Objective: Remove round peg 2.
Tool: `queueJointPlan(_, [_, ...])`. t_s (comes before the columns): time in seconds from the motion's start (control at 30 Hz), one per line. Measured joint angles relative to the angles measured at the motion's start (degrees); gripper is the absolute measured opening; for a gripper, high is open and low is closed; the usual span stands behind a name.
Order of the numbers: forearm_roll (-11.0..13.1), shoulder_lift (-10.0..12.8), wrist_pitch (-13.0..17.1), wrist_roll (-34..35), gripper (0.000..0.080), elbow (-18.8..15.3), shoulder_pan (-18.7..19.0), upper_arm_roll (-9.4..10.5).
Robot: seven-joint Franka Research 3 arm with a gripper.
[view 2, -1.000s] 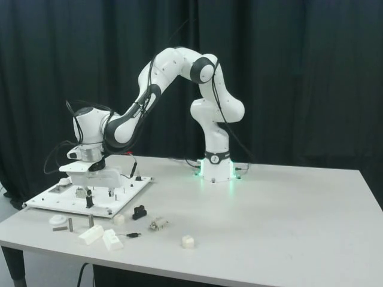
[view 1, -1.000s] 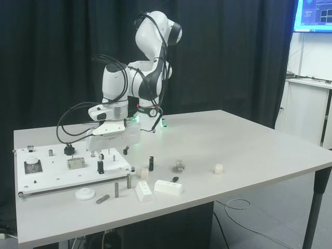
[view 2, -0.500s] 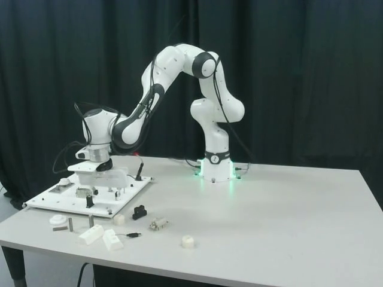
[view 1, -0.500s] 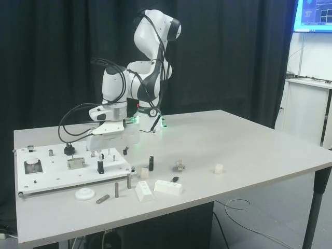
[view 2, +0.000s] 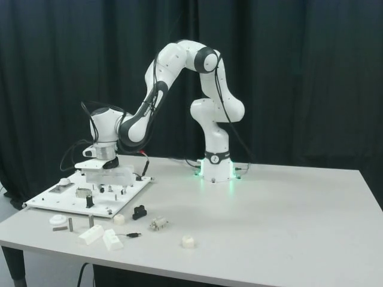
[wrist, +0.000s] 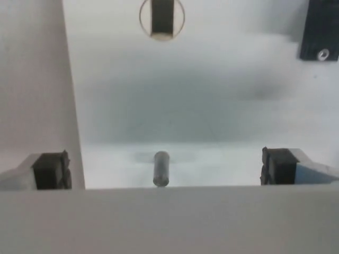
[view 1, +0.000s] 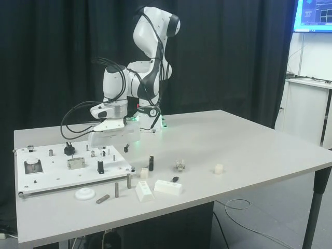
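Wrist view shows the claw (wrist: pixel 164 169) spread wide around a slim, stiff, likely slippery peg (wrist: pixel 161 168), best pinched near its top.

Your grey table (view 1: pixel 249 140) carries a white board (view 1: pixel 57 176) beneath the gripper (view 1: pixel 106 148), small loose parts (view 1: pixel 155 187) scattered just beyond it.

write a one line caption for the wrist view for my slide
Open gripper above the white board, a grey round peg standing between its fingertips.
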Motion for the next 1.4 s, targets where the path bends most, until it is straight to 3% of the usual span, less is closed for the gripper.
queueJointPlan(0.73, [0.02, -1.77, 8.55, 0.0, 0.08, -7.3, 1.47, -0.05])
queueJointPlan(1.4, [1.75, -1.71, 8.87, 1.2, 0.08, -7.78, 1.17, -0.33])
